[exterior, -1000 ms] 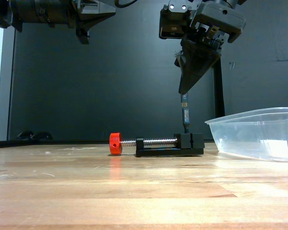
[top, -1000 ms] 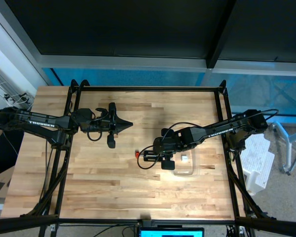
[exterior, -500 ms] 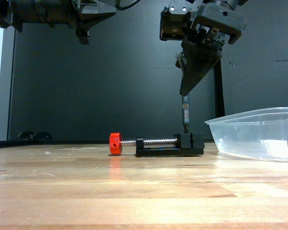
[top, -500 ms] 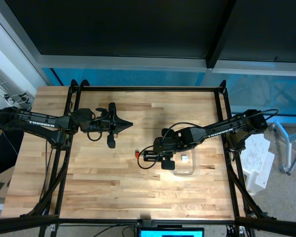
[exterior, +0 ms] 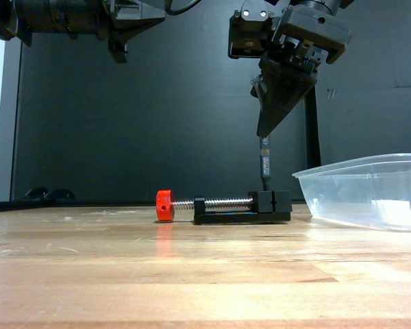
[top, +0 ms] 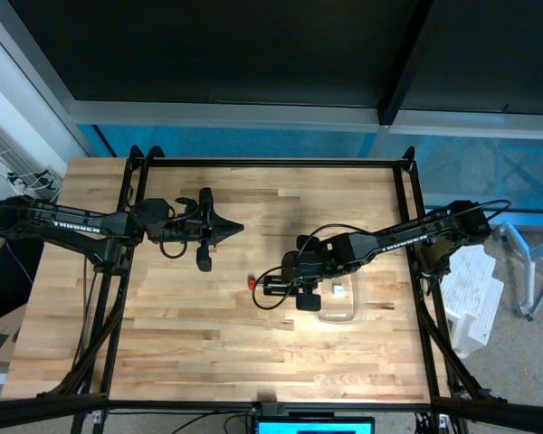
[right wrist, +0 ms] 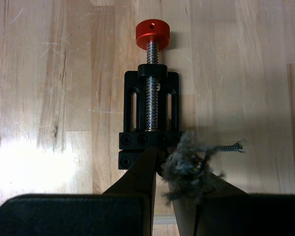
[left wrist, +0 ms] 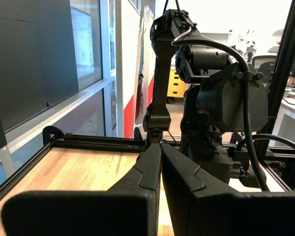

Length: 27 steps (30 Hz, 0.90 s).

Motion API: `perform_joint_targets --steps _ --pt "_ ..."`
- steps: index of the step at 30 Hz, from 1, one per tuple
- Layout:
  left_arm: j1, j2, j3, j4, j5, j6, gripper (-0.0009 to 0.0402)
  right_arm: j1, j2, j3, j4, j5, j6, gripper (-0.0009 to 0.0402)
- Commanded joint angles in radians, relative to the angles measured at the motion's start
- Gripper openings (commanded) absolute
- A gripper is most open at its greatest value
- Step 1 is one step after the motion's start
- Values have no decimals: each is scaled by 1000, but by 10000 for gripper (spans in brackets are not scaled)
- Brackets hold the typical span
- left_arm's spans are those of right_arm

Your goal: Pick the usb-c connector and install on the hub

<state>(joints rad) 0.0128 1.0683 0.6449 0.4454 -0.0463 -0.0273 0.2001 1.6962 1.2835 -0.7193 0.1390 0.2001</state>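
1. The right arm reaches in from the table's right edge with its wrist turned down. The right gripper (exterior: 262, 133) points straight down over the block end of the hub (exterior: 241, 208).
2. Its fingers are pinched on the usb-c connector (exterior: 264, 163), which hangs upright. The connector's lower tip is at the top of the hub's block, at the end away from the orange-red knob (exterior: 164, 205).
3. The left arm lies level and high over the table's left half. The left gripper (top: 236, 227) points toward the middle with its fingers (left wrist: 150, 164) pressed together, holding nothing.
4. Compared with half a second ago, nothing has visibly moved.
5. The clear plastic tray (exterior: 370, 179) sits just beside the hub on the right. Bare table (top: 208, 334) lies open beyond the knob and toward the near edge.
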Motion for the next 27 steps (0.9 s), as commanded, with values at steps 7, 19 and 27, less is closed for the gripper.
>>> perform_joint_targets --steps 7,19,27 --pt "0 0 0 0 0 0 0 0 0 -3 5 0 0 0" --pt "0 0 0 0 0 0 0 0 0 -13 12 0 0 0" --pt "0 0 0 0 0 0 0 0 0 -65 75 0 0 0"
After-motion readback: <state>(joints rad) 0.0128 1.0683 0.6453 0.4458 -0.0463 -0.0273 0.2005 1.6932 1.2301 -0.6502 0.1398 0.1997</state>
